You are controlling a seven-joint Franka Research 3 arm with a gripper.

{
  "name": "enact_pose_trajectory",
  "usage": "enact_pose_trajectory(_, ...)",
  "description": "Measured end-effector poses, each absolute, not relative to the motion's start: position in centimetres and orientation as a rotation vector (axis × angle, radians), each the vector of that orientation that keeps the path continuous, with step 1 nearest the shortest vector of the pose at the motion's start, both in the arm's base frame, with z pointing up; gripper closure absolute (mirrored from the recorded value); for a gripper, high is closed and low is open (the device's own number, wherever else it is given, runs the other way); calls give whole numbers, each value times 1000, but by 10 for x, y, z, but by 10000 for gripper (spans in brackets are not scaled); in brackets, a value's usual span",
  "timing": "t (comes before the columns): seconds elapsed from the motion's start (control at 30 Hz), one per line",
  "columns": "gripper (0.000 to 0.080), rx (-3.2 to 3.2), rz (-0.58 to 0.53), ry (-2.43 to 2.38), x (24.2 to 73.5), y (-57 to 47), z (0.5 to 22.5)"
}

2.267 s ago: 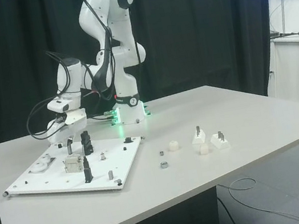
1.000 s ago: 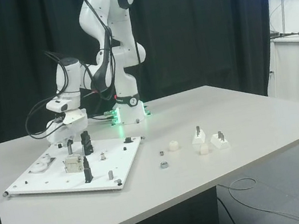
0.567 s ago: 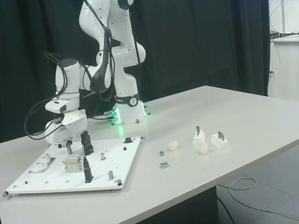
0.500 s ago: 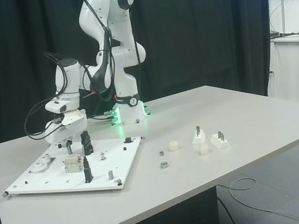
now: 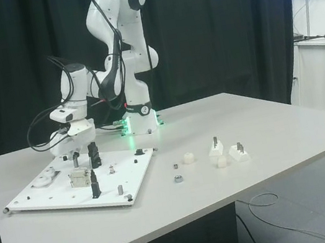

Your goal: Insert round peg 4.

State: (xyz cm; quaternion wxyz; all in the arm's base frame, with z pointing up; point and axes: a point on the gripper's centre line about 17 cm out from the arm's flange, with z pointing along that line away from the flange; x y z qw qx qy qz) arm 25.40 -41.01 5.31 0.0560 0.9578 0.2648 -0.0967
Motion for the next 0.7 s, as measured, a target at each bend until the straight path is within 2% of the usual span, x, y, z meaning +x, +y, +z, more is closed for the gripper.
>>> enact_pose_trajectory(0.6,654,2910,-278,784,258,-411,54)
enact_pose_trajectory(0.63,195,2909,-278,784,259,-411,54)
enact_pose_trajectory(0.7,195,2908,-278,784,259,-412,55)
